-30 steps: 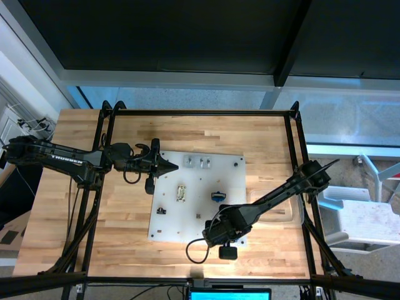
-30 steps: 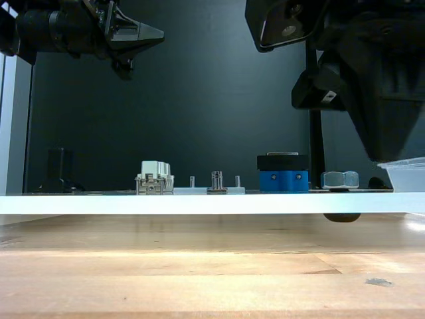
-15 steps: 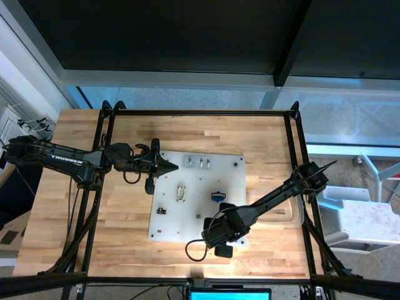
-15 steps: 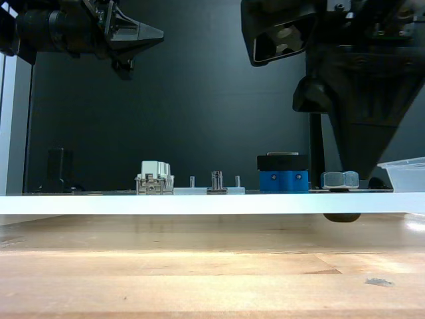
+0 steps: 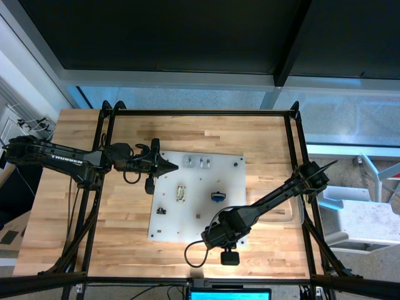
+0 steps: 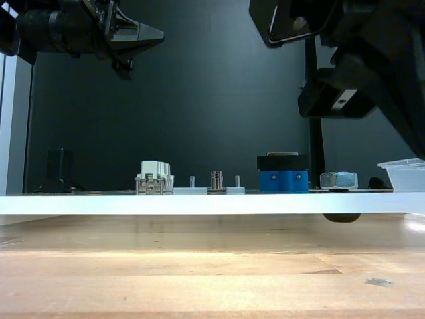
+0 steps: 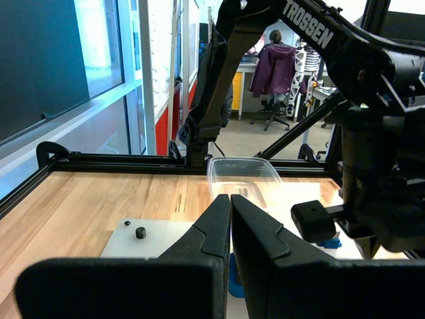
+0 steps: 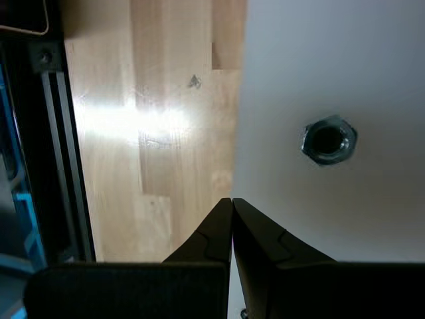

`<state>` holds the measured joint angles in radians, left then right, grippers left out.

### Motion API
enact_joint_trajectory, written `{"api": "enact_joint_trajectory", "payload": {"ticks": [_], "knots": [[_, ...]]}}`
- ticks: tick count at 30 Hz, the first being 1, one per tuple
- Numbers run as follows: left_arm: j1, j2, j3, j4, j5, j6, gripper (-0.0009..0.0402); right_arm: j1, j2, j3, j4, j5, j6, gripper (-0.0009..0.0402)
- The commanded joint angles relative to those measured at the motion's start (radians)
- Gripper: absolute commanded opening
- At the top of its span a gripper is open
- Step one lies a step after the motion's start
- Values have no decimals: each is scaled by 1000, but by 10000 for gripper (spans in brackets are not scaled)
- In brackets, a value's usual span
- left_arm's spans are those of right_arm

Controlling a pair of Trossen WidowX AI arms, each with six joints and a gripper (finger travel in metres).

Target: Pick the M12 fastener and fasten on the M12 threads

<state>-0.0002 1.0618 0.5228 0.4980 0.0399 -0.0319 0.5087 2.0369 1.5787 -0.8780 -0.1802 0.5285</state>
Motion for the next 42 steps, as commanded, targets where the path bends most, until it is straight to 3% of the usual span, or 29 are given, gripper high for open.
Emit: {"api": "enact_joint_trajectory", "payload": {"ticks": [1,7,13,18,32,35,37,40,41,42], "knots": [[0,0,0,0,0,0,0,-1,-1,0,-14,32,1,0],[0,0,0,1,0,0,0,-1,-18,0,-41,192,43,0],[0,0,0,1,0,0,0,-2,-27,0,-59,290,50,0],[0,0,0,2,0,0,0,-2,-15,0,-48,321,48,0],[0,0,0,1,0,0,0,-2,3,0,-23,308,40,0],[0,0,0,0,0,0,0,-2,3,0,-15,256,40,0],[0,0,0,1,0,0,0,-2,3,0,-4,161,21,0],[0,0,0,1,0,0,0,-2,-1,0,-4,-30,-47,0],[0,0,0,1,0,0,0,-2,-1,0,-5,-62,-52,0],[0,0,0,0,0,0,0,-3,-3,0,-8,-69,-50,0]]}}
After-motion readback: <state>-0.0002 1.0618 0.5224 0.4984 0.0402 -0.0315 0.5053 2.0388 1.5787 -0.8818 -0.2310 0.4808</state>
